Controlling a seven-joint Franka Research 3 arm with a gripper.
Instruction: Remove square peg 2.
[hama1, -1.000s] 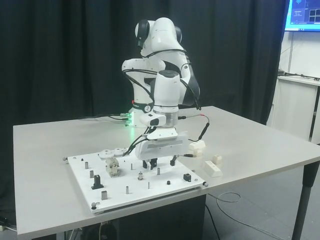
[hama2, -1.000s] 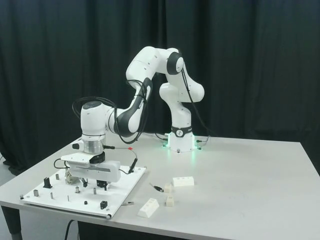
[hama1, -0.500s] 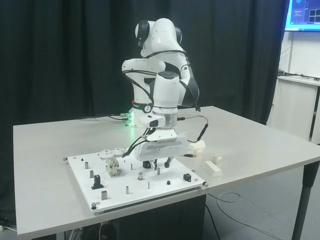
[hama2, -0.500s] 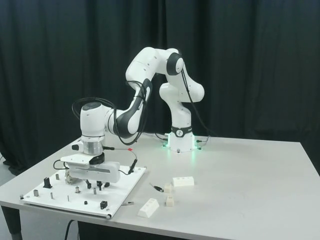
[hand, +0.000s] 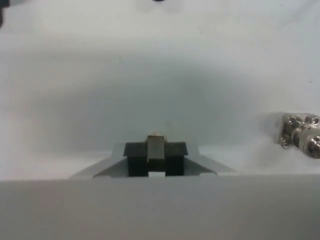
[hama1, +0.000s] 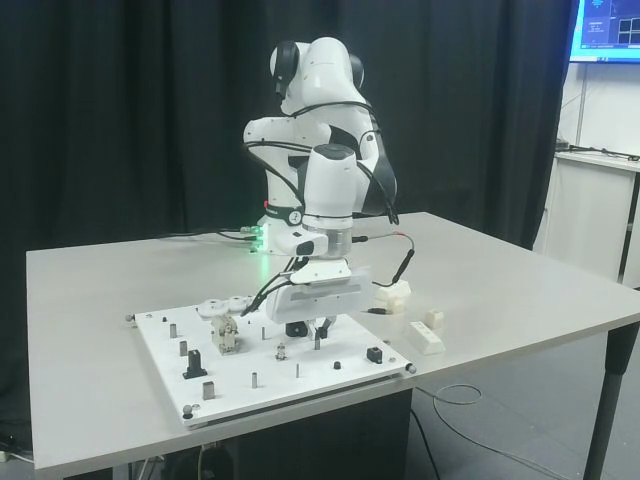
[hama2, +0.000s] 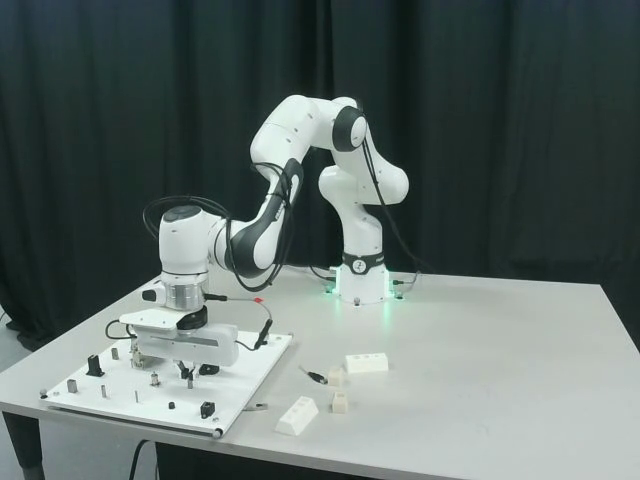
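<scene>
The claw (hand: 156, 167) is closed on square peg 2 (hand: 156, 150), low in the wrist frame's middle (a metal connector (hand: 300, 136) at right), above the white board (hama1: 260, 365).

obstacles: connector (hand: 300, 136) nr hand (hand: 156, 162) | free: bare board (hand: 150, 75) ahead

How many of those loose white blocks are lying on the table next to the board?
4, all on the grey table beside the white board: one long block, two small ones, and another long one nearest the table's edge. None seems hidden.
</scene>
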